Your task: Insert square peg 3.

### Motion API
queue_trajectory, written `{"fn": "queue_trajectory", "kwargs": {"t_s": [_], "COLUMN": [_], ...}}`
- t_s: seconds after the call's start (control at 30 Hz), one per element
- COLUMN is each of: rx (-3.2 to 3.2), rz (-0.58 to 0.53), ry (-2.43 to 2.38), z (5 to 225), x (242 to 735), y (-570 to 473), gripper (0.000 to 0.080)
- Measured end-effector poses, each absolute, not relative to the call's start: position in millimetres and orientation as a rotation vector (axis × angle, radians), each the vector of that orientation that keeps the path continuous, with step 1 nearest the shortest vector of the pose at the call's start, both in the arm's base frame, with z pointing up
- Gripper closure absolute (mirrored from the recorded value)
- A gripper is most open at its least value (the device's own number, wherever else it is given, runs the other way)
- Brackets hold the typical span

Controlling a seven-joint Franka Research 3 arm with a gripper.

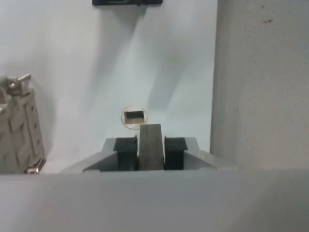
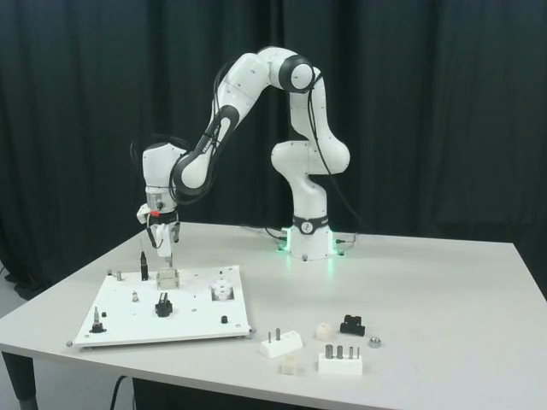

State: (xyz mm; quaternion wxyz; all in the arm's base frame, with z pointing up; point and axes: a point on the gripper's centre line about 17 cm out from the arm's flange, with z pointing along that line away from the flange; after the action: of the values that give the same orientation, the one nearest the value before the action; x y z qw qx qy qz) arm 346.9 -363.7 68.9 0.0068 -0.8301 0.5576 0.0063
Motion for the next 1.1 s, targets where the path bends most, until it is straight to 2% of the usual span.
{"fn": "queue_trajectory", "kwargs": {"t_s": [1.1], "rx": [-2.564], "rz": [0.044], "ry": [1.775], "z": [53.8], "x": [359.1], "y": [-362.0], "gripper": [0.0688]}}
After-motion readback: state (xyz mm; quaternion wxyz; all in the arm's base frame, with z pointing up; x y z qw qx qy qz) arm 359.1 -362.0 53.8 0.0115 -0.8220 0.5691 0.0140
